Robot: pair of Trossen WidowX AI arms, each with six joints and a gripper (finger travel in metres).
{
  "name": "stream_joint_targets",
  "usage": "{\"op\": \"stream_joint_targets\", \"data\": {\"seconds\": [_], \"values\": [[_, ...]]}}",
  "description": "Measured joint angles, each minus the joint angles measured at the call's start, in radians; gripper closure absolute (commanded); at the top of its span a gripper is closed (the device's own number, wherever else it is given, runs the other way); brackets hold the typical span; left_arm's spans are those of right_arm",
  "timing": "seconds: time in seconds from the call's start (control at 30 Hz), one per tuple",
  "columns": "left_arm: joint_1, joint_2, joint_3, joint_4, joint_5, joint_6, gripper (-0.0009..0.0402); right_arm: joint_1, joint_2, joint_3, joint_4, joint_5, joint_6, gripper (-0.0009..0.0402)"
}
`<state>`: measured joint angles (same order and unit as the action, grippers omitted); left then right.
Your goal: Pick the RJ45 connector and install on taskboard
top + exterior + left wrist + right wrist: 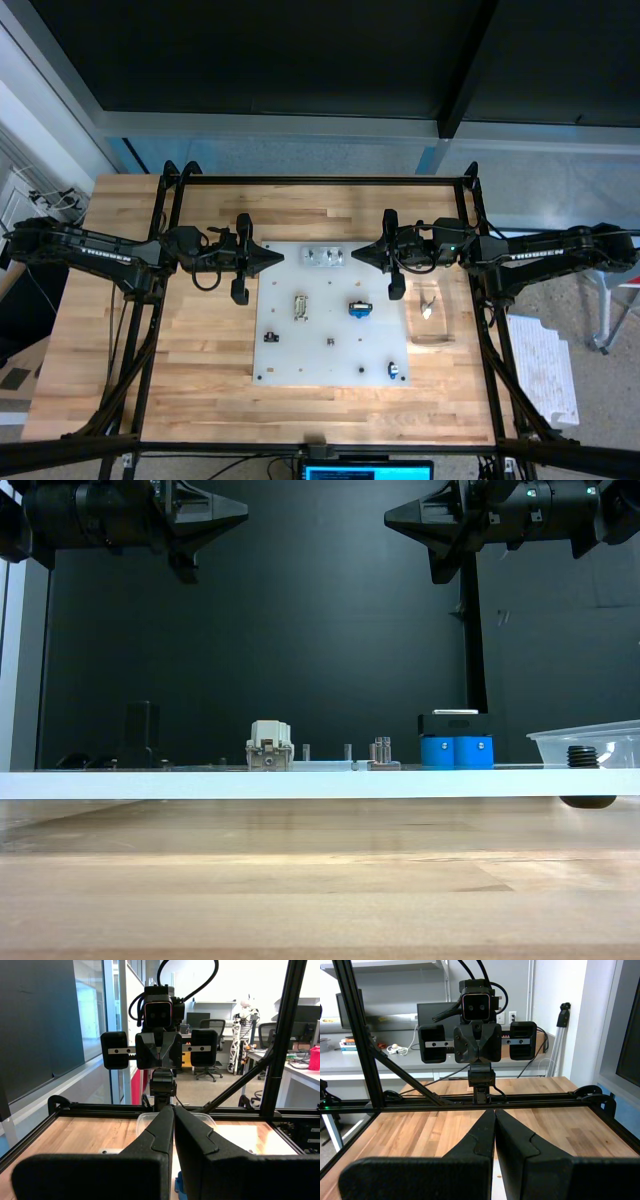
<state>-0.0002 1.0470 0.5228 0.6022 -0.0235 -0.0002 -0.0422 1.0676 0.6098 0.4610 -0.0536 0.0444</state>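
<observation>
RJ45 connector: small pale piece with a silvery glint, lying inside the clear plastic tray. It is loose, and neither arm touches it.

Clear plastic tray: on the wooden table, just beside the right edge of the taskboard.

Taskboard: flat white square panel, centred on the table. Fittings on it:
- beige socket, left of centre
- blue block, right of centre
- silver fittings, at the far edge
- second small blue part, near the right front corner

Left gripper: held level and high above the board's far left corner, pointing inward. The left wrist view shows its fingers pressed together with nothing between them.

Right gripper: held level at the same height over the far right part of the board, pointing at the left gripper, the two tips apart. The right wrist view shows its fingers closed against each other, holding nothing. It is well above the tray and the connector.
</observation>
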Motion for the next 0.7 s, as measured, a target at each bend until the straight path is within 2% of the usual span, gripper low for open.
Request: {"op": "stream_joint_targets", "data": {"seconds": [0.43,0.53,0.7], "values": [[0.000,0.000,0.000,0.000,0.000,0.000,0.0393,0.000,0.000,0.000,0.000,0.000,0.002,0.0393],[0.000,0.000,0.000,0.000,0.000,0.000,0.0393,0.000,-0.005,0.000,-0.005,-0.020,0.019,0.0393],[0.000,0.000,0.000,0.000,0.000,0.000,0.0393,0.000,-0.058,0.055,-0.217,-0.023,0.024,0.0393]]}}
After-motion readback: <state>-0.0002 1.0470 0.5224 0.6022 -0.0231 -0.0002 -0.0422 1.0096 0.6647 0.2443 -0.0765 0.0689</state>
